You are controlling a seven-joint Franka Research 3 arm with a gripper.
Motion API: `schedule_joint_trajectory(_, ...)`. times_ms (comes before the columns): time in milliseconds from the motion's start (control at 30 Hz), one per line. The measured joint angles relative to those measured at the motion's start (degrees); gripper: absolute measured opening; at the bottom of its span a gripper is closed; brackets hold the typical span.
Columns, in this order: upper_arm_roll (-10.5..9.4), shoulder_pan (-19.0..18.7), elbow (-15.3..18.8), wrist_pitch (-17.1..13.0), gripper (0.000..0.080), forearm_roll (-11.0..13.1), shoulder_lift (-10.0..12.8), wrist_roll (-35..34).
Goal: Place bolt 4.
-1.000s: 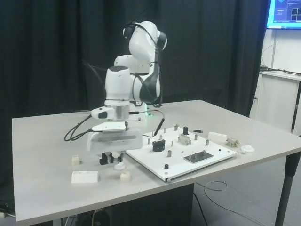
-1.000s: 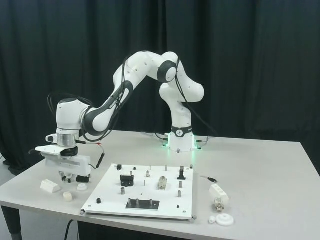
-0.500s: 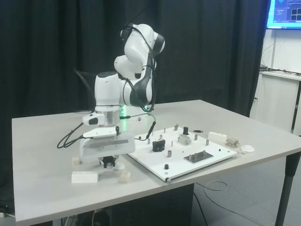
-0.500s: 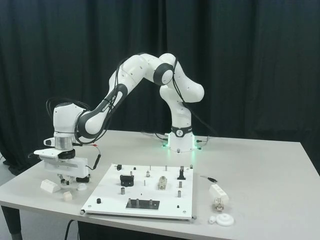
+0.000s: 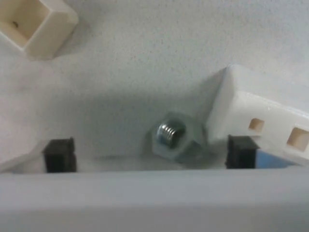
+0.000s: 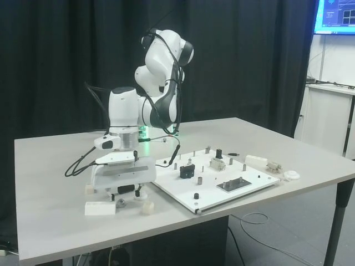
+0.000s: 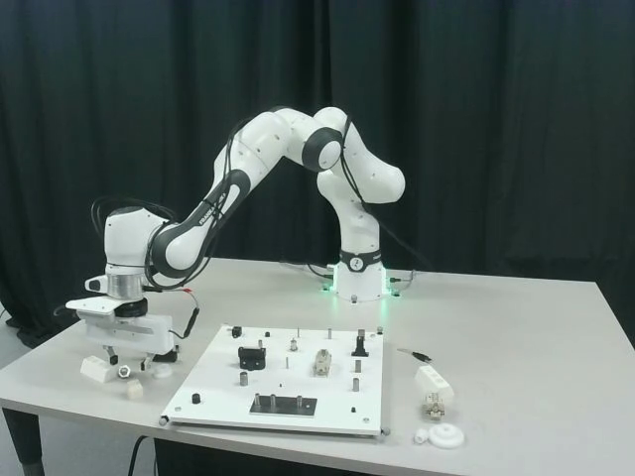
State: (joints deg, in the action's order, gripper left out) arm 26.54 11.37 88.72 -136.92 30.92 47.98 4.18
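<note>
In the wrist view a grey hex-head bolt (image 5: 176, 138) stands on its head on the table, threaded end up. It lies between my two black fingertips (image 5: 59, 155), nearer the one beside the long white block (image 5: 260, 121). My gripper (image 5: 149, 153) is open and neither finger touches the bolt. From the room views, the gripper (image 6: 125, 192) (image 7: 127, 358) hangs low over the table, to the left of the white board (image 6: 222, 194), with the bolt (image 7: 124, 372) just under it.
The long white block (image 6: 100, 208) (image 7: 96, 369) lies right beside the bolt. A small white hollow cube (image 5: 36, 21) and another small white piece (image 6: 147, 207) lie close by. The board (image 7: 223, 397) carries several pegs and black fittings. More white parts (image 7: 437, 382) lie beyond it.
The arm has swung away from the board toward the long white block and come down. The gripper now straddles the bolt low over the table.
</note>
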Motion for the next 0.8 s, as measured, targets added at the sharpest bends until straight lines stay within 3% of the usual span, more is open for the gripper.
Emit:
schedule_joint_trajectory(100, 0.03, 0.03, -0.13, -0.01, 0.0398, 0.0, 0.0, 0.17)
schedule_joint_trajectory(133, 0.04, 0.03, -0.19, -0.01, 0.067, 0.0, 0.0, 0.18)
schedule_joint_trajectory(167, 0.06, 0.03, -0.25, 0.0, 0.067, 0.0, 0.0, 0.18)
schedule_joint_trajectory(200, 0.07, 0.03, -0.32, 0.0, 0.0775, 0.0, 0.0, 0.18)
schedule_joint_trajectory(800, 0.09, 0.02, -0.92, 0.43, 0.08, 0.0, -0.51, 0.18)
